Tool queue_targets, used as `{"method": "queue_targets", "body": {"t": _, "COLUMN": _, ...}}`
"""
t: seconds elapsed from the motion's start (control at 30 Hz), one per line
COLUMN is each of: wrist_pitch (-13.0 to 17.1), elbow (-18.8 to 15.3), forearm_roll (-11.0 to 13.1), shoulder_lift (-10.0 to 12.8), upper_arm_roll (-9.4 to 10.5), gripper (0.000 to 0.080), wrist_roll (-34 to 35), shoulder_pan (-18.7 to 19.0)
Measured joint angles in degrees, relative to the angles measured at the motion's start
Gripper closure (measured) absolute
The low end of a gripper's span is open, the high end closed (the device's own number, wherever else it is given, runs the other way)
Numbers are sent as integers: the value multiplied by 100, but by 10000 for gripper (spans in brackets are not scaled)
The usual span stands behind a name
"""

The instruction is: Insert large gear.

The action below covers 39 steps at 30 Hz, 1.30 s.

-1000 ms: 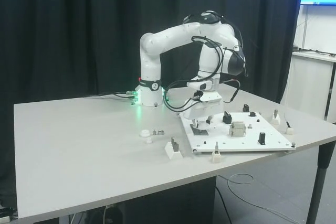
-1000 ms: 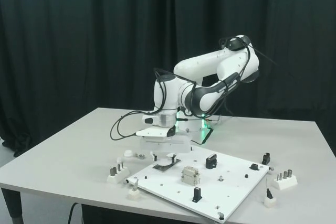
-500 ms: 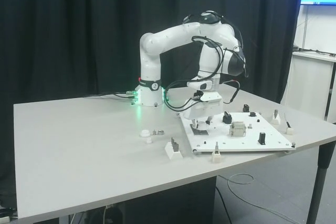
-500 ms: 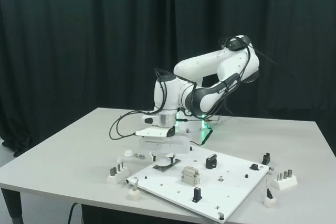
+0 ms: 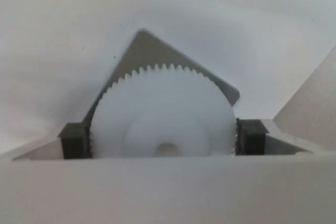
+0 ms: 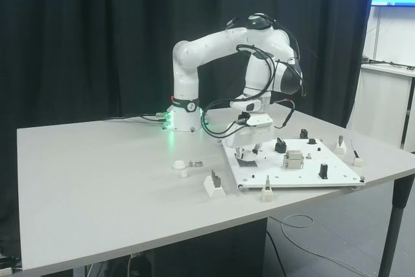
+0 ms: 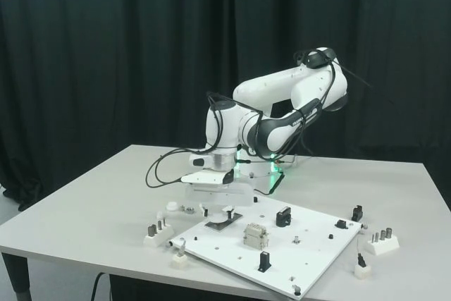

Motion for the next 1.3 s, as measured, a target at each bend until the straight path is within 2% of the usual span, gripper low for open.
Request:
{"method": "queue_targets", "body": {"t": 0.97, "wrist_pitch": -29, "elbow": 6, "forearm_roll": 86, "shoulder_lift": 53, "upper_arm_roll": 26, "gripper": 209, "wrist_roll": -429, "shoulder_pan": -69}}
{"method": "queue_targets", "body": {"t": 1.17, "wrist_pitch": -127, "elbow": 7, "forearm_roll": 85, "shoulder_lift": 54, "upper_arm_roll": 26, "gripper": 209, "wrist_roll": -383, "shoulder_pan": -70}}
{"method": "queue_targets", "body": {"t": 1.2, "wrist_pitch": -143, "elbow": 7, "forearm_roll": 83, "shoulder_lift": 54, "upper_arm_roll": 26, "gripper": 62, "wrist_roll": -383, "shoulder_pan": -72}}
{"method": "queue_targets", "body": {"t": 1.3, "wrist_pitch": -170, "elbow": 7, "forearm_roll": 71, "shoulder_lift": 54, "upper_arm_roll": 21, "gripper": 62, "wrist_roll": -383, "shoulder_pan": -78}}
